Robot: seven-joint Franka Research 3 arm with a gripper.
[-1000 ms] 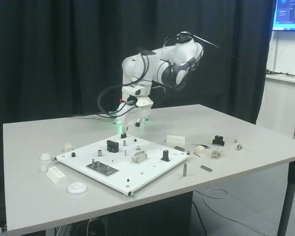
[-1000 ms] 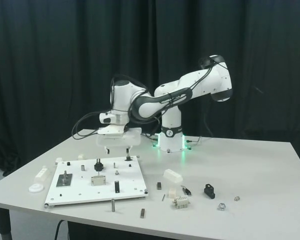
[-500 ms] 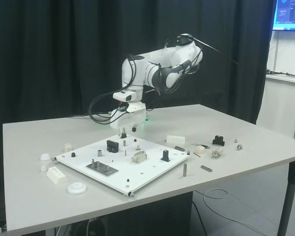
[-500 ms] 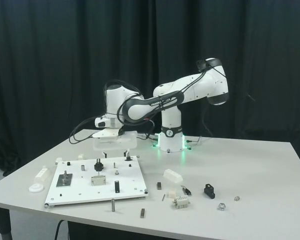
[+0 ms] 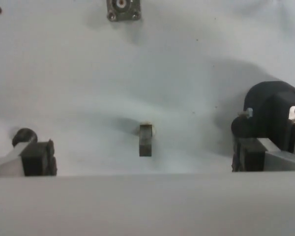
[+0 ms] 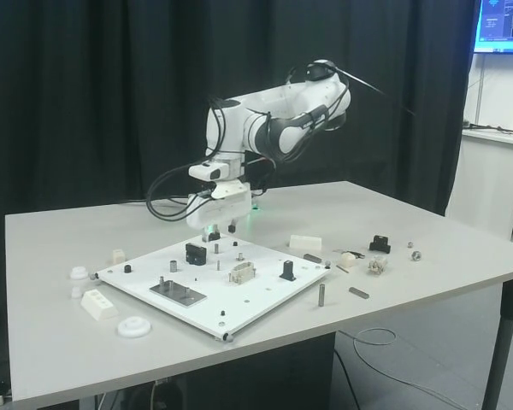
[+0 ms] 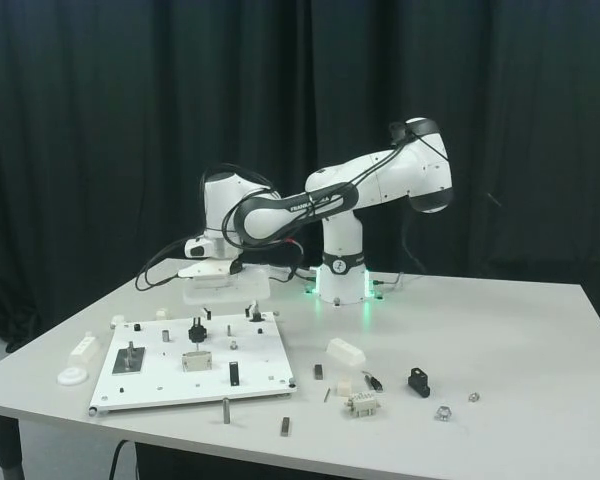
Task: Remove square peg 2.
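A small grey square peg (image 5: 145, 140) stands upright in the white board (image 5: 88, 88). In the wrist view it sits midway between my two black fingertips. My gripper (image 5: 142, 157) is open, its fingers (image 5: 37, 158) wide apart and clear of the peg. From the room cameras, the gripper (image 6: 220, 228) hangs just above the back part of the board (image 6: 248, 312), near a black block (image 6: 196, 254). Seen from the second room camera, the gripper (image 7: 228, 307) is above the board (image 7: 270, 378). Nothing is held.
On the board there are a black block (image 5: 275, 113), a metal connector (image 5: 122, 7), a grey plate (image 6: 177, 293) and several small pegs. White parts (image 6: 98, 303) lie left of the board. Loose pieces (image 6: 379, 244) and a white block (image 6: 305, 243) lie to its right.
The arm has swung the gripper leftward in the first room view and lowered it a little, from behind the board to above its back part. The fingers stay open.
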